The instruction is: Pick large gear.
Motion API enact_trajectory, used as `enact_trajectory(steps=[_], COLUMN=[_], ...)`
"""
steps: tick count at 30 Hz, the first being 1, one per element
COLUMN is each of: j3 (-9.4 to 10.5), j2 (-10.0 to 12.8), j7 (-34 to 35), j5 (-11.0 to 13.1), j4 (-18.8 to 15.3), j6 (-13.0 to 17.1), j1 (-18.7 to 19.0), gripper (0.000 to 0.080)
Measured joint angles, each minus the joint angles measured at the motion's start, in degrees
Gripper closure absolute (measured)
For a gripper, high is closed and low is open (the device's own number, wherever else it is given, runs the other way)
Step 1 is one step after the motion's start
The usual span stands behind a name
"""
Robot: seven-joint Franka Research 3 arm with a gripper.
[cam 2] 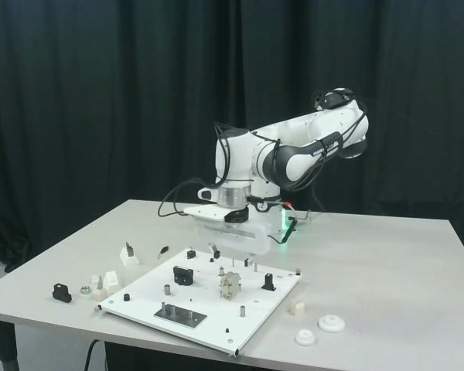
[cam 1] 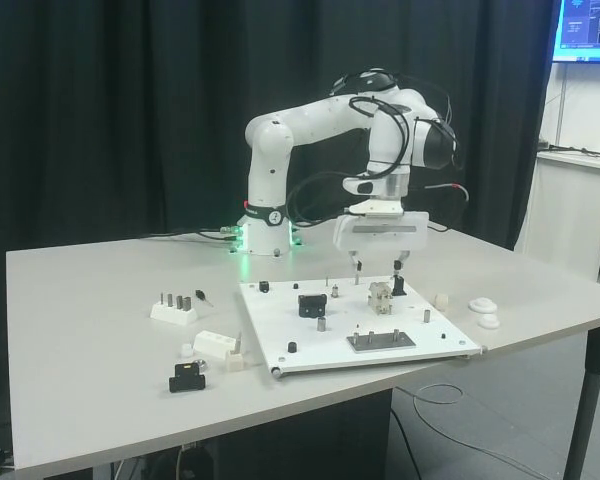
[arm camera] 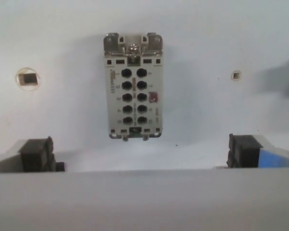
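Tool (arm camera: 147,150) spread open, empty, hovering over the connector block (arm camera: 133,86) – the large gear (cam 2: 332,324) lies well apart at four o'clock on the surface (cam 2: 387,263); descending here risks gripping the wrong part

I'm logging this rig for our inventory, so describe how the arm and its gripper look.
The arm is white with rounded links and black bands at some joints. Black cables loop along its upper part. Its base glows green. The gripper has a wide white body and two fingers with black ribbed pads.
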Motion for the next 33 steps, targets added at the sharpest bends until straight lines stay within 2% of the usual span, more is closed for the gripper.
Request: enact_trajectory(steps=[33], j3=[-0.63], j2=[-0.2], j7=[0.0], j5=[-0.3], j4=[0.3], j6=[1.1], j1=[0.0], gripper=[0.0003])
